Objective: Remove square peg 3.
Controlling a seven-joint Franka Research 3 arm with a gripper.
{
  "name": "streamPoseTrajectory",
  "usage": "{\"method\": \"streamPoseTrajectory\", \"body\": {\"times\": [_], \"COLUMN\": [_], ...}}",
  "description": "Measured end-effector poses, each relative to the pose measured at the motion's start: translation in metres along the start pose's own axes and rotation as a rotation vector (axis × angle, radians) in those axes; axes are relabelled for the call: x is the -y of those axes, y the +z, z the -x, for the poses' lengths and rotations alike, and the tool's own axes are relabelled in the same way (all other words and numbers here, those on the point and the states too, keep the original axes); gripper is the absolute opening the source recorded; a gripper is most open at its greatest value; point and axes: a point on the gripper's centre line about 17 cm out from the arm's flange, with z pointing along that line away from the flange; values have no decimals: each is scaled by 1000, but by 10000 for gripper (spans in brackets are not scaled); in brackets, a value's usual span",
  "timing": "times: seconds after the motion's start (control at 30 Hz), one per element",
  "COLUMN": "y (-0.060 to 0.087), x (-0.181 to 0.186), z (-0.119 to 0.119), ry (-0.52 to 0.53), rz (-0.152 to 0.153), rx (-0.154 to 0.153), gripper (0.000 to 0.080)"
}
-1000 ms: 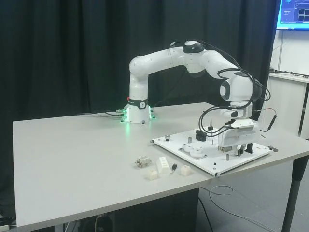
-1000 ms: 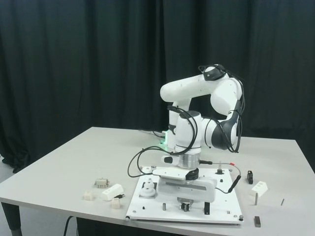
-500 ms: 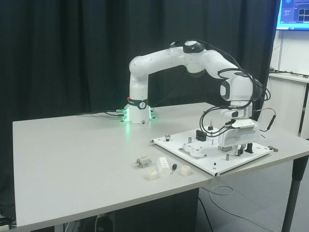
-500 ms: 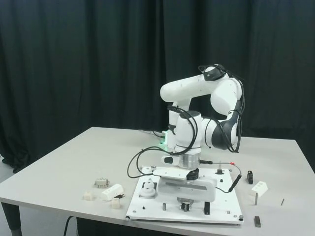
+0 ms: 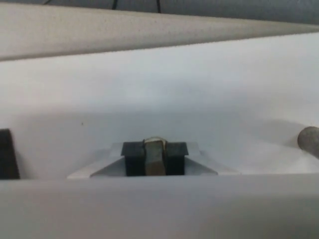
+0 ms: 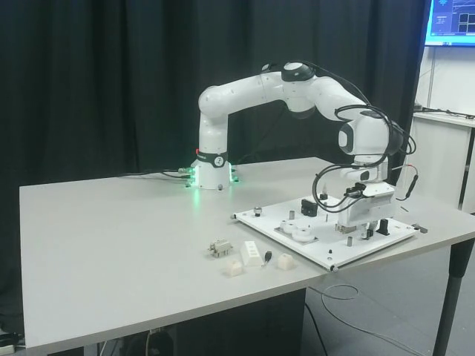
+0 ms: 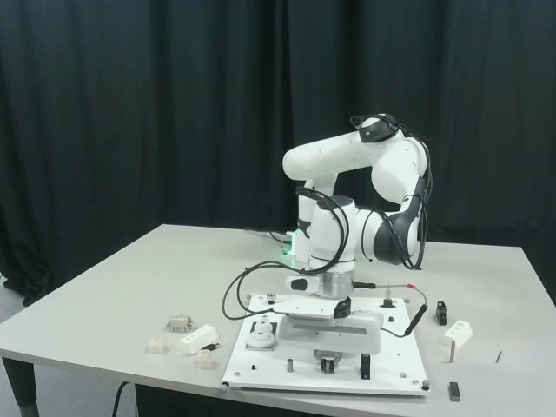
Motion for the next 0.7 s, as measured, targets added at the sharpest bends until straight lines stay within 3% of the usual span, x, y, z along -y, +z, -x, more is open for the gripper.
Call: {"method": "streamPoseTrajectory", "body": {"times": [0.7], "y": [-5], "x": [0], "z": [-1], "ry": [-83], "rz": [3], "rx": [2], "gripper": [76]}}
